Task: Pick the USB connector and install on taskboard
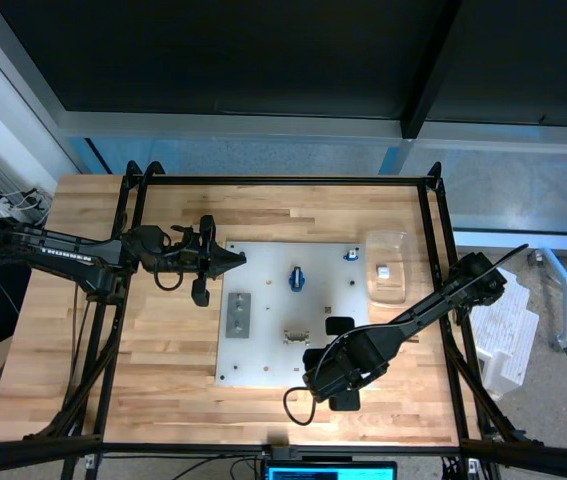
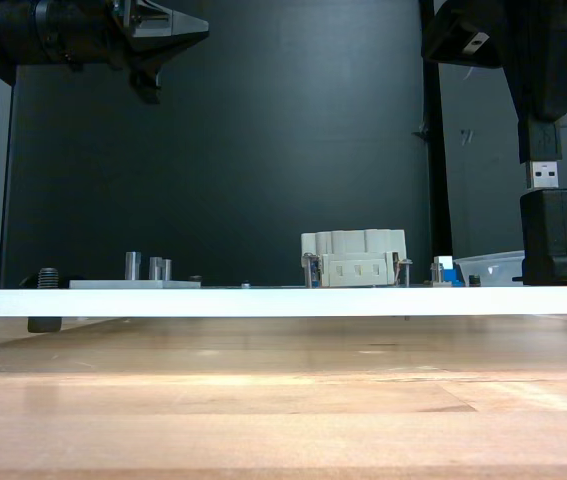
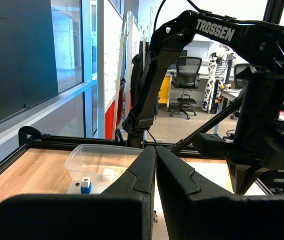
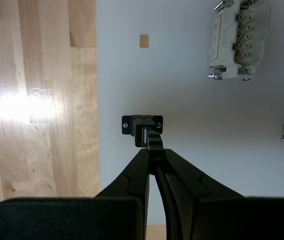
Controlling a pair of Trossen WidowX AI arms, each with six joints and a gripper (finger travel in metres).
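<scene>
Jaws of the right gripper (image 4: 153, 150) are pinched narrow on the USB connector (image 2: 541, 160), held upright with its silver tip pointing down. Jaws of the left gripper (image 3: 156, 165) are pressed together on nothing; it hangs high in the air at the 10 o'clock edge of the taskboard (image 1: 263, 350), well apart from the work.

- In the high view the right gripper sits over the board's 5 o'clock corner.
- Low view: the silver tip hangs just above the black socket (image 2: 555, 235), nearly on its top face. Whether it has entered the opening I cannot tell.
- Clear tray (image 1: 388, 265) lies off the board at 2 o'clock, out of the way.

Risks, as I judge them:
- A slight sideways offset or twist would land the tip on the socket rim instead of in the slot, and pressing down would jam it.
- The thin pinch on a smooth black body may let the plug slide up or pivot between the fingers under load.
- Forcing a tilted plug could bend the shell or shift the board.
</scene>
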